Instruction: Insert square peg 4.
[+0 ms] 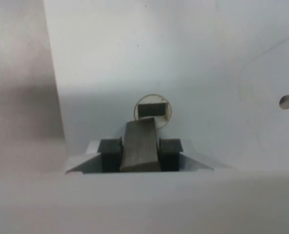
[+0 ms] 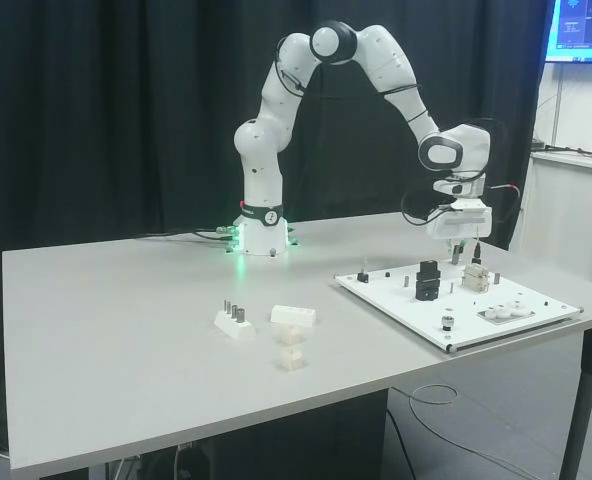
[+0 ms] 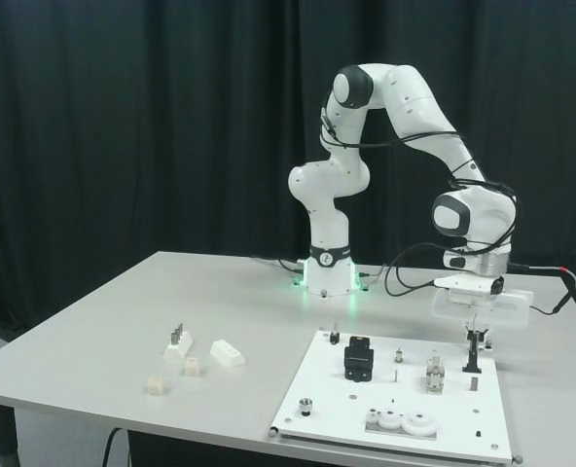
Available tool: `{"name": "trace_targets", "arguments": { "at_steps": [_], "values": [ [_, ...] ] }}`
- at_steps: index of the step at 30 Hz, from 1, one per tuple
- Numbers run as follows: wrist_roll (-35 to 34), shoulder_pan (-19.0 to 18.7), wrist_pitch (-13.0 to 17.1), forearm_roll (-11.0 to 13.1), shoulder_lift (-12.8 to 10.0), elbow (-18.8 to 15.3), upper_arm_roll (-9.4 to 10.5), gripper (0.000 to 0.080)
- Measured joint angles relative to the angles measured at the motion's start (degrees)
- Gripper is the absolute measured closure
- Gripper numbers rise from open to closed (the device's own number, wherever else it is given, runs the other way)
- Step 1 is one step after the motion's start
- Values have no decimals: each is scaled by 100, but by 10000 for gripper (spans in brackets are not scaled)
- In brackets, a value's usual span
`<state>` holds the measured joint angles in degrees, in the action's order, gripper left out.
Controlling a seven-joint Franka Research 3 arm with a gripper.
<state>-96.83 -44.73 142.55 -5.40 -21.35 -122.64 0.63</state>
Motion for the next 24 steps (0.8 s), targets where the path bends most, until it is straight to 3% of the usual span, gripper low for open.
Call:
{"name": "trace_targets", "arguments": {
  "at_steps": [12, 24],
  "values": [
    [-278, 0, 75, -301, -10, -4, -1, 646],
    [-323, 0, 79, -345, -10, -6, -1, 646]
  ]
}}
